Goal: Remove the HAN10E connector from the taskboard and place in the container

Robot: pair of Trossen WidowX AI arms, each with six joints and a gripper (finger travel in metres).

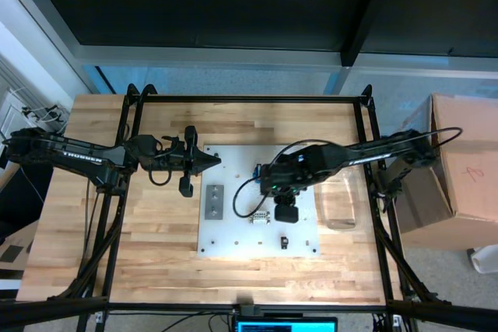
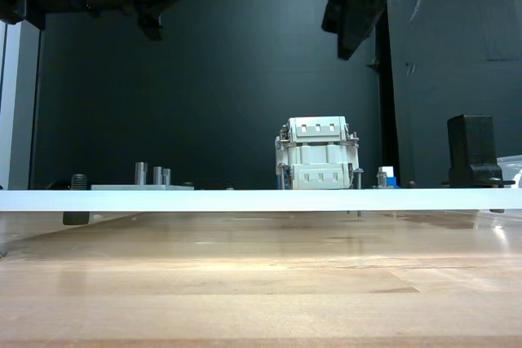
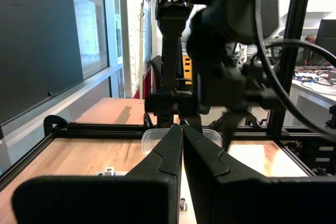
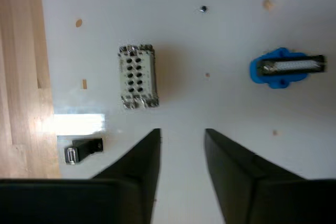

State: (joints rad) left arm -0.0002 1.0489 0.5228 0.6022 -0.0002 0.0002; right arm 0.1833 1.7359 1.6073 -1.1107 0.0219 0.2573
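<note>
The grey HAN10E connector (image 1: 261, 218) sits upright in its seat on the white taskboard (image 1: 233, 231), lying free of both grippers; the low view shows the connector (image 2: 318, 155) standing on the board. My right gripper (image 1: 285, 214) hovers well above the board just right of it, open and holding nothing. In the right wrist view the connector (image 4: 137, 76) lies ahead of the open gripper (image 4: 182, 136) and off to one side. My left gripper (image 1: 208, 159) hangs over the board's far left corner, shut and holding nothing (image 3: 182, 148).
A clear plastic container (image 1: 340, 200) stands just right of the board. A blue connector (image 4: 283, 67), a small black plug (image 4: 84, 150), a grey metal block (image 1: 213, 200) with posts and a black part (image 2: 471, 151) are also on the board.
</note>
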